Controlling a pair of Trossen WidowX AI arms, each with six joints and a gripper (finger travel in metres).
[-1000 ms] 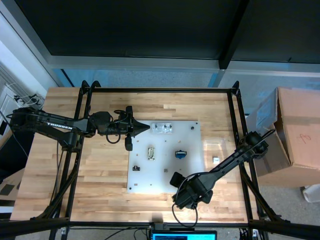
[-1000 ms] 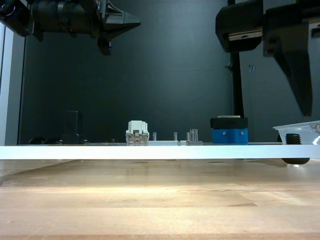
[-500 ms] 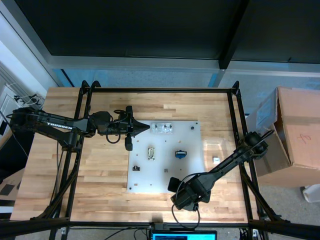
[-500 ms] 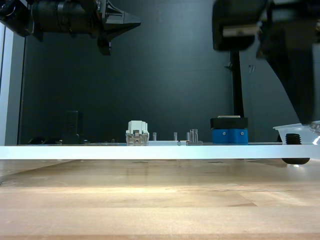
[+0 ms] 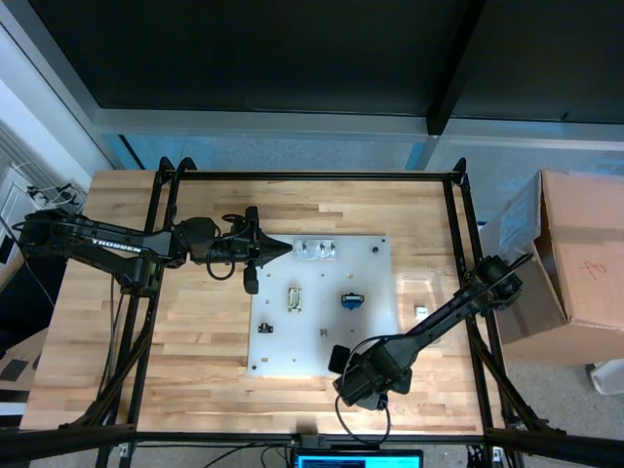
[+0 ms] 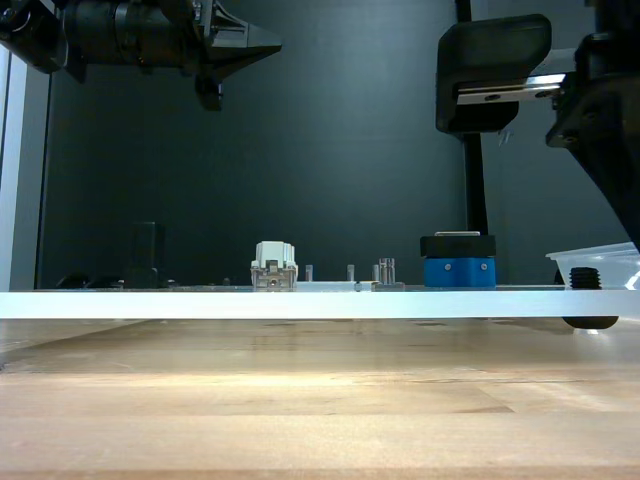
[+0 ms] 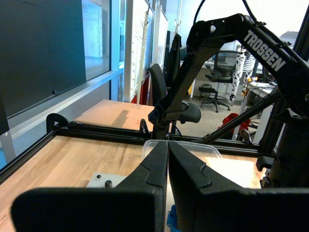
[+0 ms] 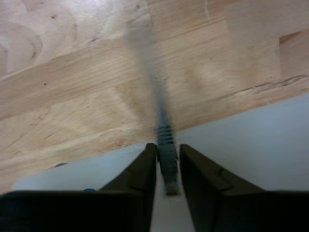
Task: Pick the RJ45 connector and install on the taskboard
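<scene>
Right gripper (image 8: pixel 167 147) was clamped on the RJ45 connector (image 8: pixel 167 164), plug pinched between both fingers, ribbed boot and cable running out ahead over the wooden table (image 8: pixel 72 72). It hung above the near edge of the white task board (image 5: pixel 375 278), well off the surface, connector clear of any seat. Left gripper (image 5: pixel 283 249) was closed on nothing, fingers pressed together, held high over the board's far left corner. On the board: blue block (image 6: pixel 458 271), grey-white housing (image 6: pixel 275 270). Clear tray (image 5: pixel 421 286) sat just right of the board
</scene>
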